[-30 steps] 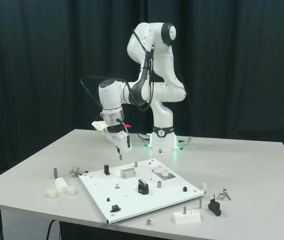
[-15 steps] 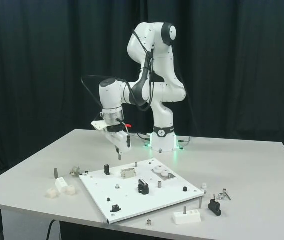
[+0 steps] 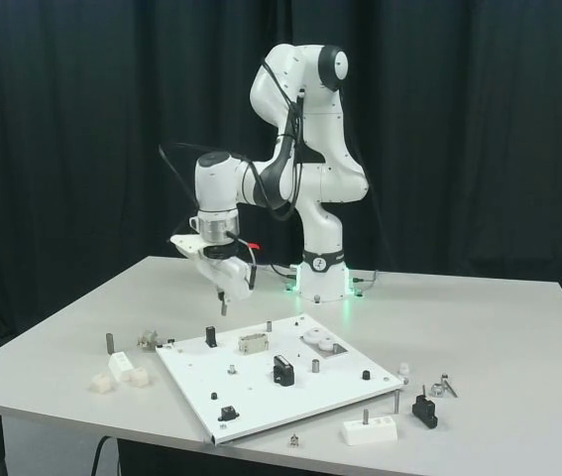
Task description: Place square peg 3.
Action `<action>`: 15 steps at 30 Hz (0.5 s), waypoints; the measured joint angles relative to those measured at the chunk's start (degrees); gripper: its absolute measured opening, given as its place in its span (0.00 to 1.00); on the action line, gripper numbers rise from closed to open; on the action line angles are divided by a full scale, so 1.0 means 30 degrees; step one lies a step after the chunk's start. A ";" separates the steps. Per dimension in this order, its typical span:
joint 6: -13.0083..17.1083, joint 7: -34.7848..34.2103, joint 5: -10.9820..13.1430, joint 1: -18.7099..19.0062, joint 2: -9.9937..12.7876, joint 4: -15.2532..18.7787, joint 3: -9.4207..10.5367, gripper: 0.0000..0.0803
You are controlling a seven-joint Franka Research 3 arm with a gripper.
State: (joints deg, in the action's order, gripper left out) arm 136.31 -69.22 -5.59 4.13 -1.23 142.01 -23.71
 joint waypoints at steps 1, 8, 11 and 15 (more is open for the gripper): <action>0.0064 0.0097 -0.0158 -0.0001 0.0000 -0.0039 -0.0066 0.14; 0.0563 0.1741 -0.1165 -0.0033 0.0003 -0.0220 -0.0787 0.14; 0.0825 0.2965 -0.1381 -0.0061 0.0027 -0.0296 -0.1233 0.14; 0.1423 0.5133 -0.1398 -0.0176 0.0144 -0.0360 -0.1894 0.14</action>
